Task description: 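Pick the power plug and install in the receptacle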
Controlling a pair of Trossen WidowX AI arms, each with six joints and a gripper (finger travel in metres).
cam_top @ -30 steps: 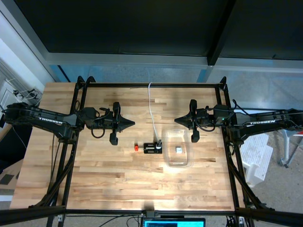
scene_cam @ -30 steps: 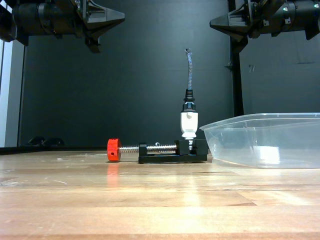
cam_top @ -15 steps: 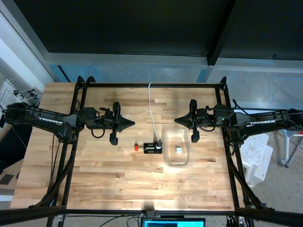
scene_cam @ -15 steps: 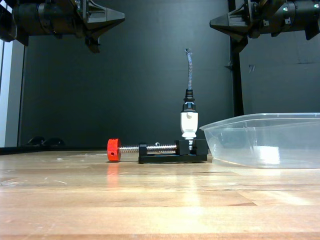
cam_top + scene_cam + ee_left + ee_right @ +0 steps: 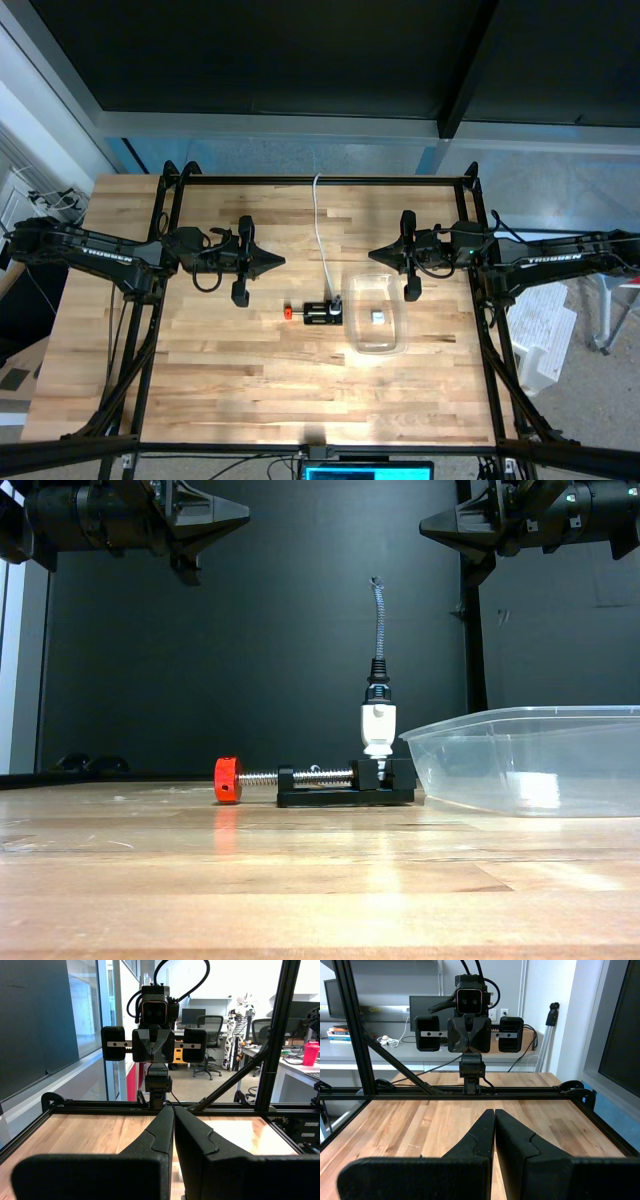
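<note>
The left gripper (image 5: 275, 262) hangs high above the table (image 5: 200, 380), at about 10 o'clock from the black clamp (image 5: 320, 313), its tip pointing toward 3 o'clock. In its wrist view the two fingers (image 5: 160, 1132) are pressed together with nothing between them.

The red knob (image 5: 287, 313) sticks out of the clamp toward 9 o'clock. From the low view the knob (image 5: 227, 780) sits on a bare screw that runs into the clamp (image 5: 345, 785), which lies flat on the wood.

The receptacle (image 5: 378, 725) stands upright at the clamp's 3 o'clock end. Its white cable (image 5: 321, 230) runs off toward 12 o'clock and the far edge.

Just beside the clamp, at 3 o'clock, is the clear tray (image 5: 355, 340). A small pale patch (image 5: 378, 317) lies inside it. I cannot make out the power plug in any view.

The right gripper (image 5: 375, 253) hangs high, at about 12 o'clock from the tray, its tip pointing toward 9 o'clock. Its fingers (image 5: 480, 1137) are closed on each other and hold nothing
</note>
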